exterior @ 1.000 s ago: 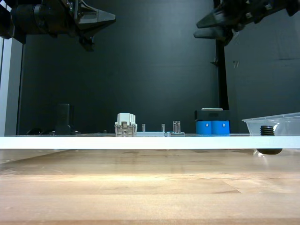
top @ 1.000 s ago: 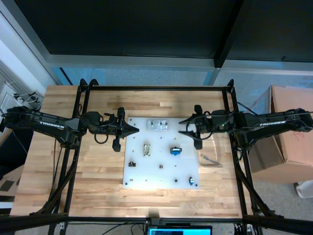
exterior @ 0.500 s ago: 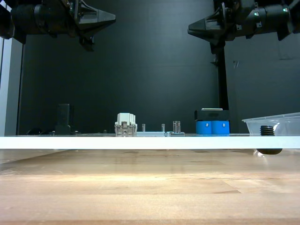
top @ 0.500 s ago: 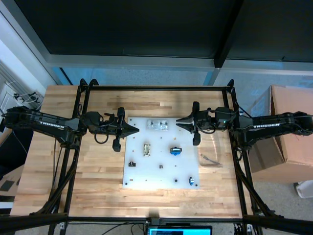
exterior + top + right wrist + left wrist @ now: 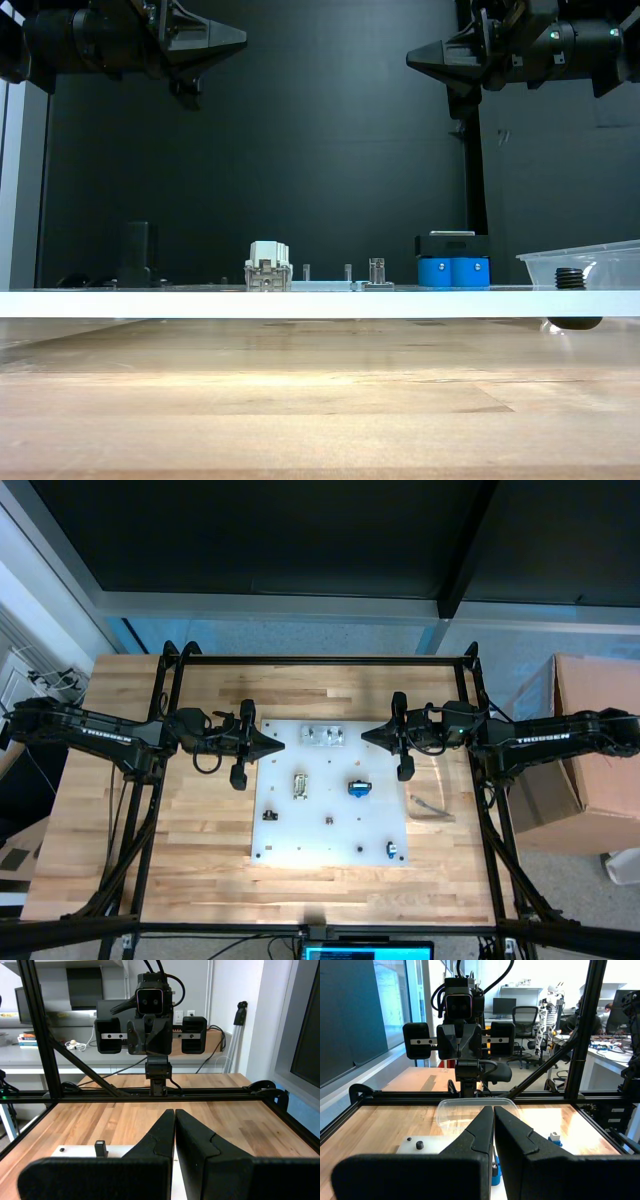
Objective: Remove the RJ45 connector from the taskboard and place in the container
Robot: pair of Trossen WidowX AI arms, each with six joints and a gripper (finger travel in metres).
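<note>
Left gripper (image 5: 278, 747), right gripper (image 5: 365, 736) closed, facing, aloft

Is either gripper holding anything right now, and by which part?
Nothing is held. Left gripper and right gripper are shut, empty, raised above the taskboard. RJ45 connector: cannot tell where.

Setting: robotics lab. Evidence, high view: butcher-block bench (image 5: 200, 860) caged in a black extrusion frame (image 5: 320, 661). Left arm (image 5: 90, 730) and right arm (image 5: 550, 732) are mounted at its edges, with a white taskboard (image 5: 330, 825) between them. A laptop screen (image 5: 367, 950) sits at the near edge and a cardboard box (image 5: 590, 740) stands beside the bench. Left wrist view: office chair (image 5: 522, 1015), monitor (image 5: 501, 1007) and a cluttered workbench (image 5: 607, 1045) beyond. Right wrist view: wall sockets (image 5: 190, 1013) and shelved books (image 5: 27, 1039).
</note>
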